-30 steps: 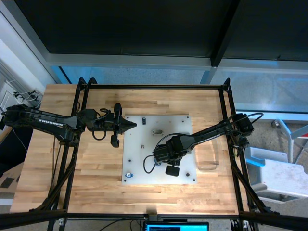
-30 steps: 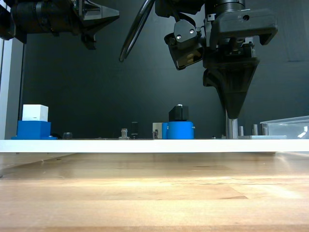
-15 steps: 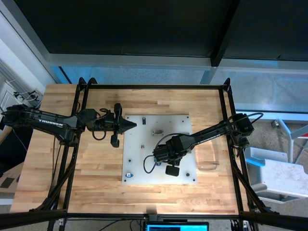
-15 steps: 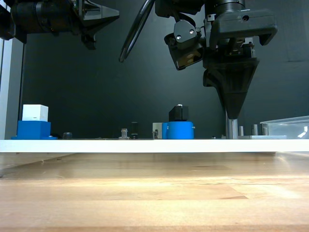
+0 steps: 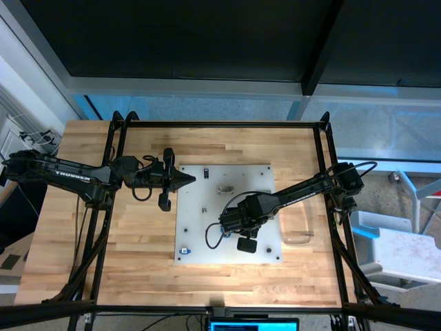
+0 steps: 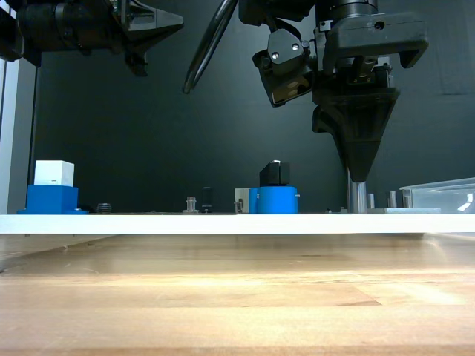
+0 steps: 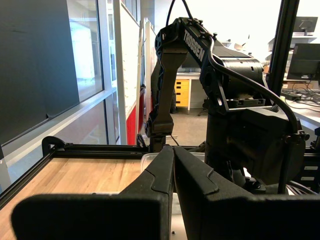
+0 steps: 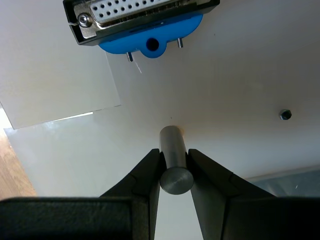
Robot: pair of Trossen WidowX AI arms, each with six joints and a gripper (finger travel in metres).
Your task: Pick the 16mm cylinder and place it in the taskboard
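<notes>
The right gripper (image 6: 358, 176) hangs in the upper right of the low view and points straight down over the taskboard (image 6: 223, 223). Its fingers are clamped on the top end of the 16mm cylinder (image 6: 358, 197), one finger on each side. The cylinder stands upright with its bottom end right at the white board; it looks like it touches the board, but I cannot tell if it sits in a hole. In the high view this gripper is near the middle of the frame, over the lower right part of the board.

In the right wrist view a grey plug (image 8: 145, 12) with many tiny holes sits on a blue base on the board, a little way from the cylinder; a small dark screw (image 8: 285, 114) is on the board too, off to one side.

The left gripper (image 5: 187, 178) is in the left half of the high view, up in the air just by the board's upper left edge; its fingers are pressed together with nothing between them.

The blue round part (image 6: 277, 200) stands in the middle of the low view, to the left of the cylinder and well apart from it; a white cube (image 6: 53, 173) sits on a blue block at the far left. The clear tray (image 5: 300, 224) lies on the table (image 5: 138, 276), just right of the board.
</notes>
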